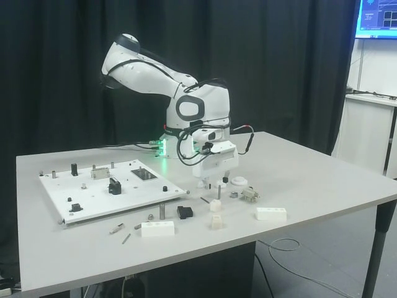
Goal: Remove square peg 4.
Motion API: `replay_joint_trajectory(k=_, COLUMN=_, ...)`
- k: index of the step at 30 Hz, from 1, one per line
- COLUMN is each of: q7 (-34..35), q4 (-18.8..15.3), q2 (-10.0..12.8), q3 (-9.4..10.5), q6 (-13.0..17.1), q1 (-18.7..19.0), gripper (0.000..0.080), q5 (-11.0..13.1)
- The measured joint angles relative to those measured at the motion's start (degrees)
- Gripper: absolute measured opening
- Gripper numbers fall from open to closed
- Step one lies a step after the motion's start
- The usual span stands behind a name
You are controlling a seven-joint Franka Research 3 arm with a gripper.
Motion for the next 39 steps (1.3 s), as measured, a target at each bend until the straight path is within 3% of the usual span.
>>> replay_joint_trajectory(k=29, q7=0.0, q4=0.2, q2=0.0, q3=0.98, q6=-0.8, q1=0.0, gripper=0.0800, q5=0.3)
replay_joint_trajectory(k=39, q7=-0.2, q4=2.4, q2=1.6, q3=3.40, q6=-6.6, q1=-0.4, gripper=0.0800, q5=0.3)
